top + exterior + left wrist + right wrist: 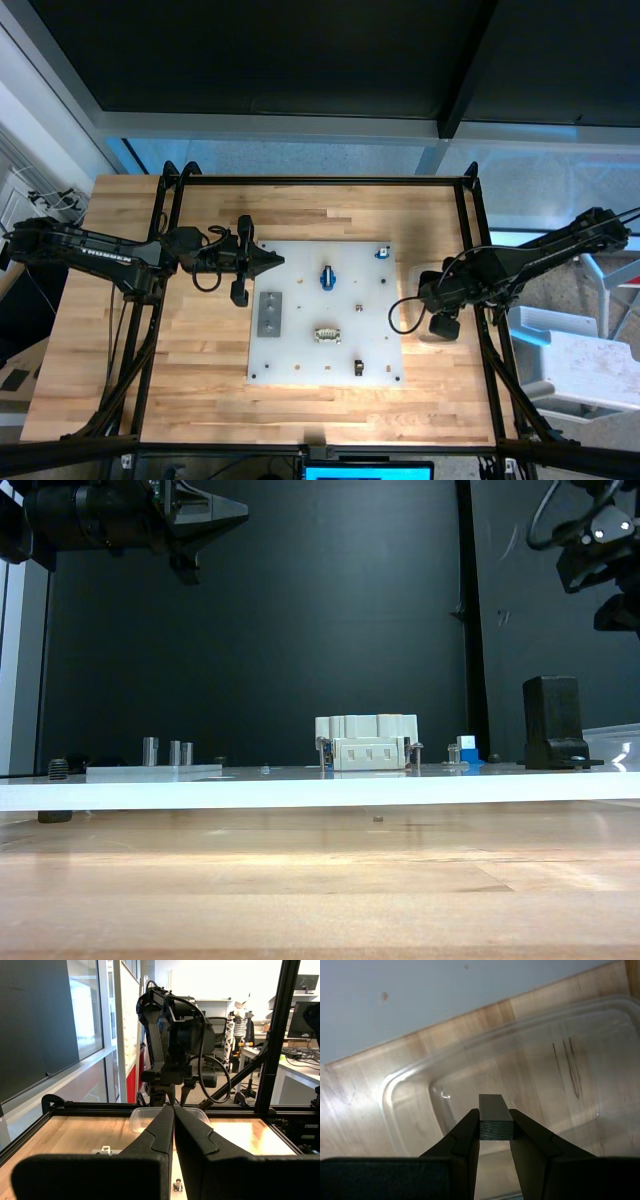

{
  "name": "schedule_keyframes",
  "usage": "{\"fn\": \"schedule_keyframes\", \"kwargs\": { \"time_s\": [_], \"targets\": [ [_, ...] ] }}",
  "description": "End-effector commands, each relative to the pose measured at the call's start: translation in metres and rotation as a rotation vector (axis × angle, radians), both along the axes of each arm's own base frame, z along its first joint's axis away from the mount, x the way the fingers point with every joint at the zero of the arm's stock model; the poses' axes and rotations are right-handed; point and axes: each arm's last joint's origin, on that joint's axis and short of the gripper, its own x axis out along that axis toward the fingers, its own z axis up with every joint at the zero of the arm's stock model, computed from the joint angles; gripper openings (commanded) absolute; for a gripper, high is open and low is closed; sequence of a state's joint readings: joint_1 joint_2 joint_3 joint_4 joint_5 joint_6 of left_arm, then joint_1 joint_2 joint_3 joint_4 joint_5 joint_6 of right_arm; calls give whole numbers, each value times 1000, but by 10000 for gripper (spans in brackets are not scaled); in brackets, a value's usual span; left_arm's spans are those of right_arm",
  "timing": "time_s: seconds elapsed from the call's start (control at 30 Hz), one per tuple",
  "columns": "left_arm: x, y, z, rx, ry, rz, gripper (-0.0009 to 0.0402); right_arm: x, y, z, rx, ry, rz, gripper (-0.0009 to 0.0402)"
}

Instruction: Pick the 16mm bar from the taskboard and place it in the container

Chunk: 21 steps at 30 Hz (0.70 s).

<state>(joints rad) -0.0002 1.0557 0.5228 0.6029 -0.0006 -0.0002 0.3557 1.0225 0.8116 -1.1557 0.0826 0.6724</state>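
16mm bar pinched in the jaws of the right gripper, over the container.
left gripper hangs above the taskboard edge, jaws pressed together; left arm reads TROSSEN.

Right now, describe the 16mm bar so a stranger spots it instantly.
The left gripper hovers shut at the left edge of the taskboard; right of the board, the right gripper hangs over the clear container. The 16mm bar is the dark squarish stub it pinches, the only part held aloft.

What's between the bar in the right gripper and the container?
Nothing visible. The right gripper clamps the 16mm bar over the open container, only air beneath. The left gripper, shut, hangs above the left edge of the taskboard.
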Motion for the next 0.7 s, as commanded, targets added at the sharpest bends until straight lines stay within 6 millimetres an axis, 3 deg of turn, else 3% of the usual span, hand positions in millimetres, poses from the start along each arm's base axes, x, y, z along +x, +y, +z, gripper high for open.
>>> {"fn": "schedule_keyframes", "kwargs": {
  "time_s": [0.03, 0.7],
  "targets": [
    [0, 0, 0, 0, 0, 0, 0, -4, -2, -5, -3, 8, 0, 25],
    [0, 0, 0, 0, 0, 0, 0, -9, -4, -14, -15, 29, -3, 25]
  ]
}}
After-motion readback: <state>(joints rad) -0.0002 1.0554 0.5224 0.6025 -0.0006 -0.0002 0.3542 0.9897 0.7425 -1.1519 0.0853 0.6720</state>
